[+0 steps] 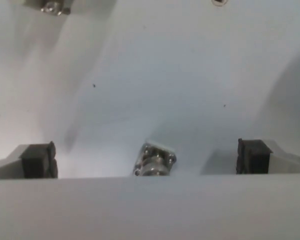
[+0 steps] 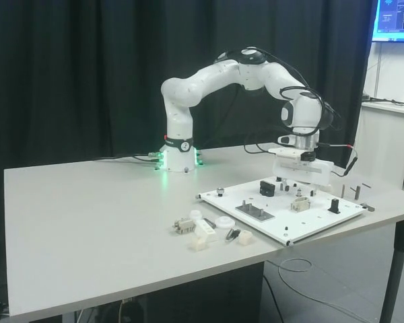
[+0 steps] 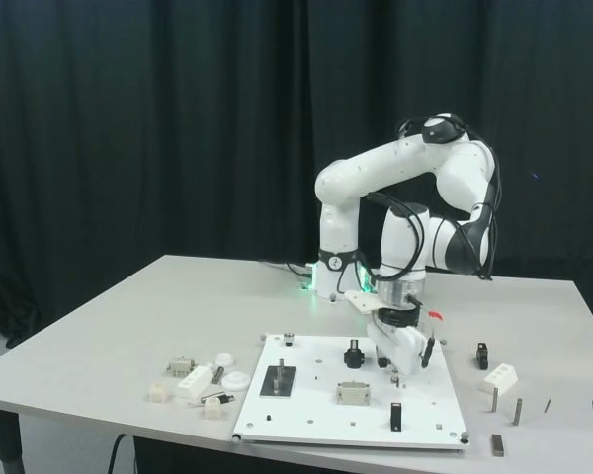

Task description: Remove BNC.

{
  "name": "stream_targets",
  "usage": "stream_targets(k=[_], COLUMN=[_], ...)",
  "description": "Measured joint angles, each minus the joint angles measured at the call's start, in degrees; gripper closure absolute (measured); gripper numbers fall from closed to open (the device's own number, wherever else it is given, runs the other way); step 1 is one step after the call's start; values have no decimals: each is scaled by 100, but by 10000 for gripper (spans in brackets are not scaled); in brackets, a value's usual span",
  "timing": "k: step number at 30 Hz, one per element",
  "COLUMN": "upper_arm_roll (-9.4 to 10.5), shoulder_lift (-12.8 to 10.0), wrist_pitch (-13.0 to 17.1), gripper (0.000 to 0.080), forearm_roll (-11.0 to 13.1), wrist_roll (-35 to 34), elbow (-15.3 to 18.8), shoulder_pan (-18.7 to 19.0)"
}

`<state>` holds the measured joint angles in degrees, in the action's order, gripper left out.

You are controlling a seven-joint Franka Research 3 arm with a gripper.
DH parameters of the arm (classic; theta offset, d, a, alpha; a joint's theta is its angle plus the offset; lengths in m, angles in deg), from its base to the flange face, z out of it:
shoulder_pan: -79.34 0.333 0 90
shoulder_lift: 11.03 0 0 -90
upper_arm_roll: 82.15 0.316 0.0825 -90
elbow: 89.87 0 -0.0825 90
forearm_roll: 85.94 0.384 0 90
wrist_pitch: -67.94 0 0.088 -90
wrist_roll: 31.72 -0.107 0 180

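Observation:
In the wrist view the BNC connector (image 1: 155, 160), a small shiny metal plug on a square flange, stands on the white board (image 1: 155, 85). My gripper (image 1: 145, 159) is open, with one black pad (image 1: 37, 160) on each side of the connector and clear gaps between. Neither pad touches it. In both room views the gripper (image 2: 291, 184) (image 3: 395, 372) hangs low over the far part of the board (image 2: 283, 225) (image 3: 316, 420), and the hand hides the connector.
On the board stand a black knob part (image 2: 267, 188) (image 3: 355, 355), a grey plate with a post (image 2: 254, 210) (image 3: 279, 380), a black upright block (image 2: 334, 205) (image 3: 395, 417) and another metal fitting (image 1: 54, 7). Loose white parts (image 2: 202, 232) (image 3: 203, 385) lie on the table beside it.

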<state>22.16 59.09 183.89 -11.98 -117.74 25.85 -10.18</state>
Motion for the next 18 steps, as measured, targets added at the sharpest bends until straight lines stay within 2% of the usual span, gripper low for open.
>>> stream_targets(k=[10,11,16,17,18], upper_arm_roll=[49,53,69,72,75], shoulder_lift=[35,35,35,35,34], wrist_pitch=[2,2,2,2,2], gripper=[3,118,118,296,296], forearm_roll=[0,2,72,91,108], wrist_roll=[144,144,144,144,144], elbow=[13,14,15,17,19], shoulder_pan=[-13,-13,-13,-13,-13])
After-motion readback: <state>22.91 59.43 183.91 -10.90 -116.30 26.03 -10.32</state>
